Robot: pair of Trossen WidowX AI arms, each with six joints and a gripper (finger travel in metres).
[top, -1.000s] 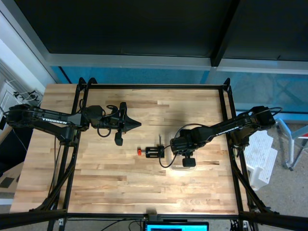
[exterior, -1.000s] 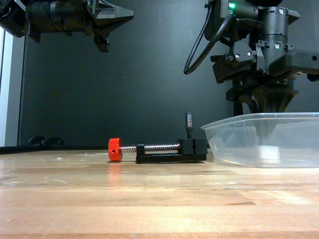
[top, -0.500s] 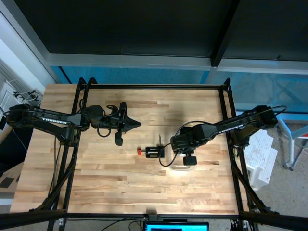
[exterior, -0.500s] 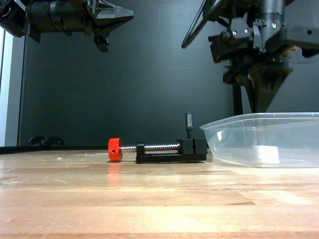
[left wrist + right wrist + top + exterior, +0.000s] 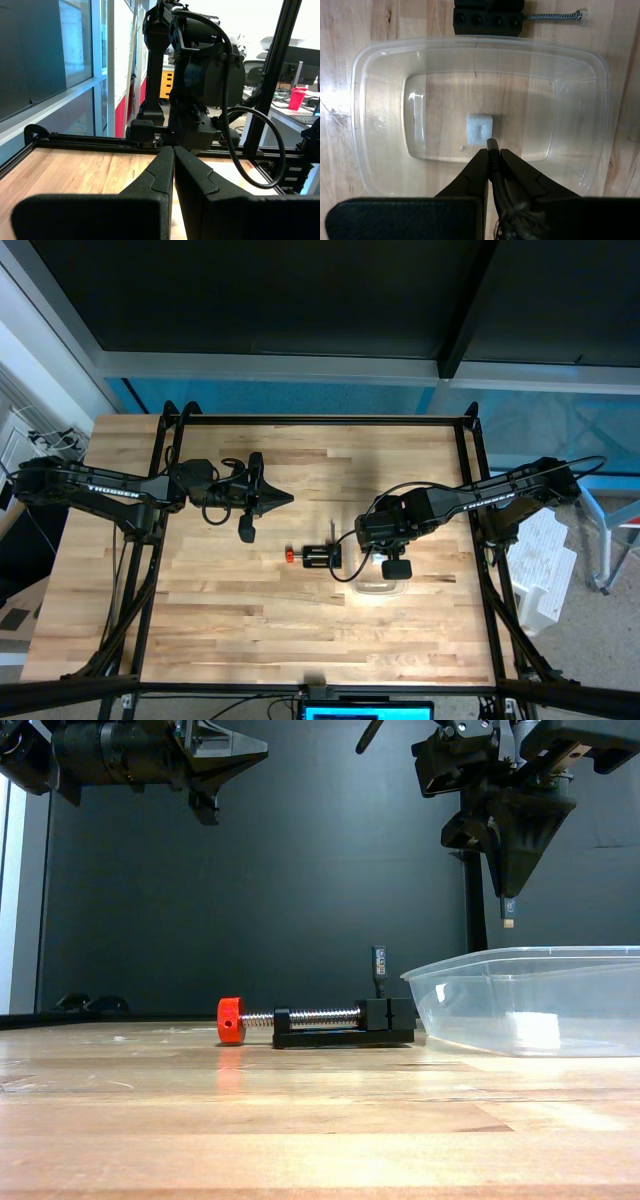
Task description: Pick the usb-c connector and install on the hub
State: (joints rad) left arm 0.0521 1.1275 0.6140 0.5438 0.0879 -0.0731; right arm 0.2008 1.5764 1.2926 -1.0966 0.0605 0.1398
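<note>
Aloft, right hand (image 5: 507,892) pinches usb-c connector (image 5: 508,914) over tub (image 5: 450,1012) — left hand (image 5: 262,750), seemingly closed, hovers apart.

Both arms are matte black. The left arm (image 5: 60,480) carries white TROSSEN lettering (image 5: 110,492) along one slim link. Thick black cables (image 5: 213,512) loop loosely beside the wrists. The left gripper (image 5: 173,150) and right gripper (image 5: 505,890) have flat, smooth black fingers (image 5: 478,167) — each pair tapering to a pointed wedge.
</note>
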